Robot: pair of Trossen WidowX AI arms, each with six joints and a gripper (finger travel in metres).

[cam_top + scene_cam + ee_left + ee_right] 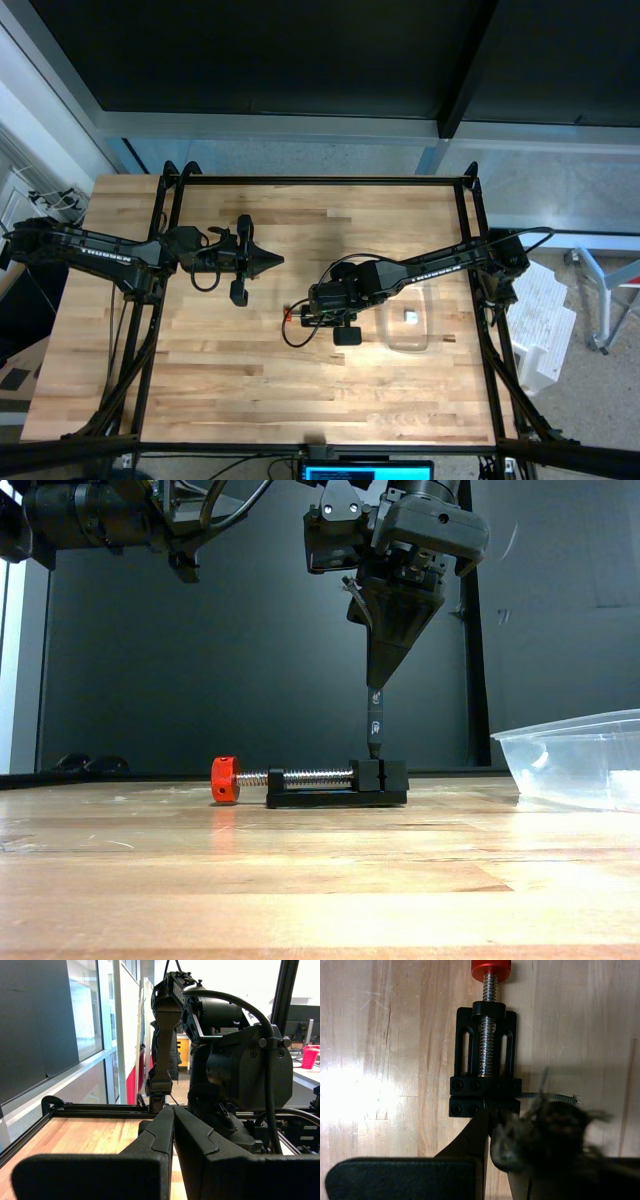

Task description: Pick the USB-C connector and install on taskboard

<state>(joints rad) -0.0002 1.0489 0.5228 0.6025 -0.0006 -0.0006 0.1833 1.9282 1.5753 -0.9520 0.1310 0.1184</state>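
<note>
Right gripper (376, 685) clamps USB-C connector (374, 725) upright, long axis vertical, tip down at taskboard (320, 798) end opposite knob (224, 779); left gripper (272, 261), fingers closed, hangs well apart.

Left gripper (277, 260) raised, level, closed; right gripper (376, 682) points down, clamping USB-C connector (374, 723).

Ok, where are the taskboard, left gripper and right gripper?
taskboard (330, 799), low view, its black base.
left gripper (278, 261), high view, shut fingertips, apart from taskboard.
right gripper (375, 685), low view, fingertips holding USB-C connector (374, 725) over taskboard.
</note>
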